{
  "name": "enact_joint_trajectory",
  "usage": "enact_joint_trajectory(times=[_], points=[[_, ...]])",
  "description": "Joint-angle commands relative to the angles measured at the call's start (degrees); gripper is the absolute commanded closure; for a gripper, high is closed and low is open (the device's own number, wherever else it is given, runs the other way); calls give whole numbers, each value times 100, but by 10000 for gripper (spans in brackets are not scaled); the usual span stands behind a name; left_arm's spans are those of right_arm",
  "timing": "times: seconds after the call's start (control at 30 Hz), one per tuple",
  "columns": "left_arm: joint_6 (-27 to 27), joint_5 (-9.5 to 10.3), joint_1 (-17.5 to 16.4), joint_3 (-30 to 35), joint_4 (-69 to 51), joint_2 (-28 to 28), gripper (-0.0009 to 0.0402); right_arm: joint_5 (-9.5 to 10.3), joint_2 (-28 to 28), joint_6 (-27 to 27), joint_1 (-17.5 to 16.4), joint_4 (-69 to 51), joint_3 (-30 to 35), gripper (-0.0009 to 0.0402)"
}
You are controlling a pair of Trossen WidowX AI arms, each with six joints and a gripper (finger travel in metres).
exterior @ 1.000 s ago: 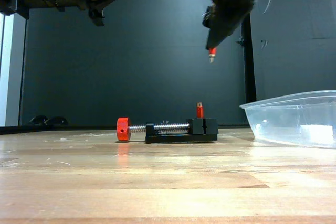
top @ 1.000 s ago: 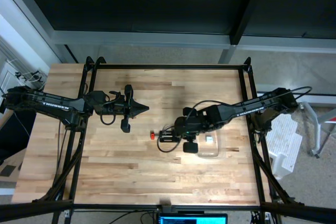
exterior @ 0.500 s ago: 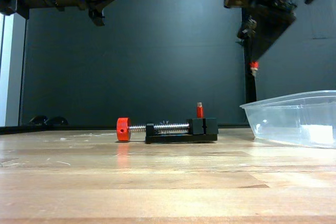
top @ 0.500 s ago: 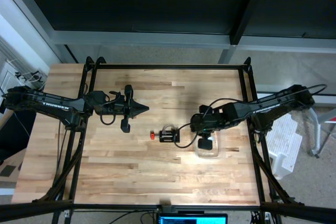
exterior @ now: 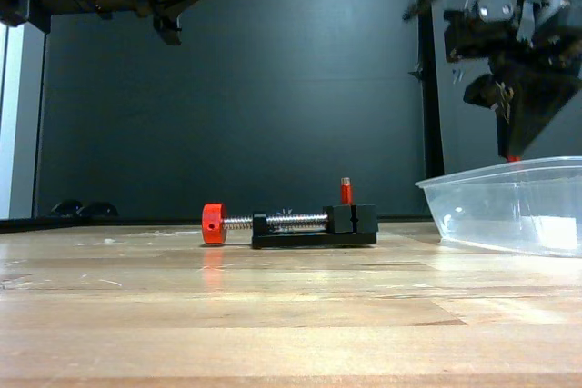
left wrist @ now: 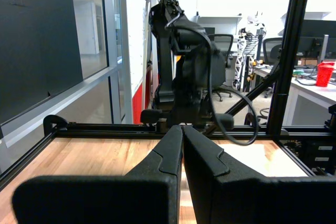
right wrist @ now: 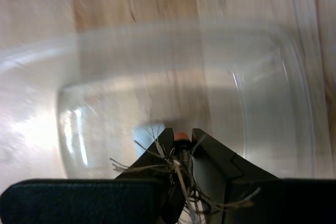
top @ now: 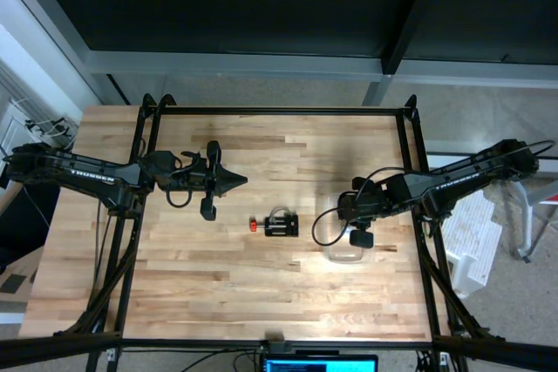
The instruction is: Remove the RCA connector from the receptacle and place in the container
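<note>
— Position has changed: the right gripper (exterior: 512, 154), lately above the receptacle (exterior: 314, 220), now hangs over the container (exterior: 482, 202).
— And the RCA connector (right wrist: 181, 136)?
— Pinched between its nearly closed fingers, just above the rim; release seems next. The left gripper (left wrist: 182, 129) stays parked high at left, fingers together, empty.
</note>
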State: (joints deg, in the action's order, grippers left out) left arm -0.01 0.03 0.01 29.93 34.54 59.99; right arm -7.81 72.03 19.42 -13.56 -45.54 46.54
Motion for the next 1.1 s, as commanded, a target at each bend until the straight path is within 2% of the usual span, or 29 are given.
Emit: enact_joint_trajectory(times=[0.03,0.23,0.57,0.8,1.1], points=[[0,0,0,2,2,2,393,2,0,76,-7,7,-136,393],[0,0,-2,2,2,2,393,-17,0,138,-9,42,-326,380],[0,0,0,2,2,0,393,-15,0,223,-9,127,-350,284],[0,0,-2,2,0,2,393,-11,0,299,-9,122,-330,247],[0,0,0,2,2,2,393,-15,0,225,-4,-387,382,236]])
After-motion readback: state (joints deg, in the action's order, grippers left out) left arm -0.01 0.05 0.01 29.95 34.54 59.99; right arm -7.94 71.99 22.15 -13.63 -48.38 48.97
